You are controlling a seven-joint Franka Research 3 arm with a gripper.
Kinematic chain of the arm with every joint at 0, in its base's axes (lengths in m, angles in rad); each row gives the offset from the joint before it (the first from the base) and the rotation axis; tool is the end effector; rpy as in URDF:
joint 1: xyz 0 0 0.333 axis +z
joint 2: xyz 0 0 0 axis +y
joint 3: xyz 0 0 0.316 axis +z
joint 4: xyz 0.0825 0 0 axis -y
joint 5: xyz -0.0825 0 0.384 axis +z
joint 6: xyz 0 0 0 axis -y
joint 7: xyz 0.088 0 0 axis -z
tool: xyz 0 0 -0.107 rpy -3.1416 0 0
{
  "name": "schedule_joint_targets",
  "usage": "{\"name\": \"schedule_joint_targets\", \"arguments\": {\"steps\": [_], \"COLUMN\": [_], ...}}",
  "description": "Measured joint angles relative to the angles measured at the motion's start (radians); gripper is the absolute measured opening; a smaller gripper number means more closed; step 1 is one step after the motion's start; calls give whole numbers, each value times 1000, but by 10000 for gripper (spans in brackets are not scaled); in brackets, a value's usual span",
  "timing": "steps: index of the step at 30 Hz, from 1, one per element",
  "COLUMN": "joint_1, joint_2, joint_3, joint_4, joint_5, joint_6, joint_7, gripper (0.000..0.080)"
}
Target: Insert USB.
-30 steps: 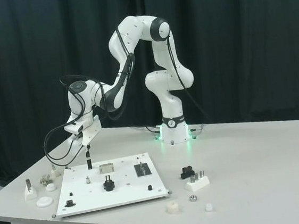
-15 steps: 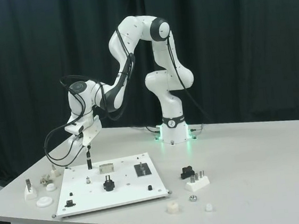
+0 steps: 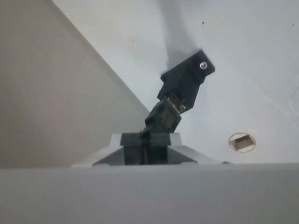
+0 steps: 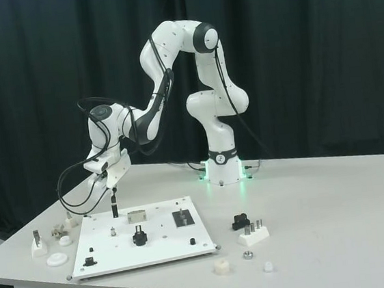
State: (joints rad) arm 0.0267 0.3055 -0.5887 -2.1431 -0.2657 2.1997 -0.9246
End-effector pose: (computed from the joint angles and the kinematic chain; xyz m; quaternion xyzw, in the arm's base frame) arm 0.4582 -0.2978 0.2713 0.9414 0.2643 -0.1999 0.0638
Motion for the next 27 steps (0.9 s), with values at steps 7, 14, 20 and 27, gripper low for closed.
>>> {"name": "schedule_joint_targets", "arguments": {"steps": [7,14,20,27], "joint_1": [-5,-13,-18,-18], "joint_2": [0,1,1,1], "joint_3": [0,0,1,3], "joint_4": [0,0,0,0], "joint_5": [0,0,0,0], "joint_6": [7,11,14,15], "joint_7": [0,0,0,0], "gripper": [28,28,28,28]}}
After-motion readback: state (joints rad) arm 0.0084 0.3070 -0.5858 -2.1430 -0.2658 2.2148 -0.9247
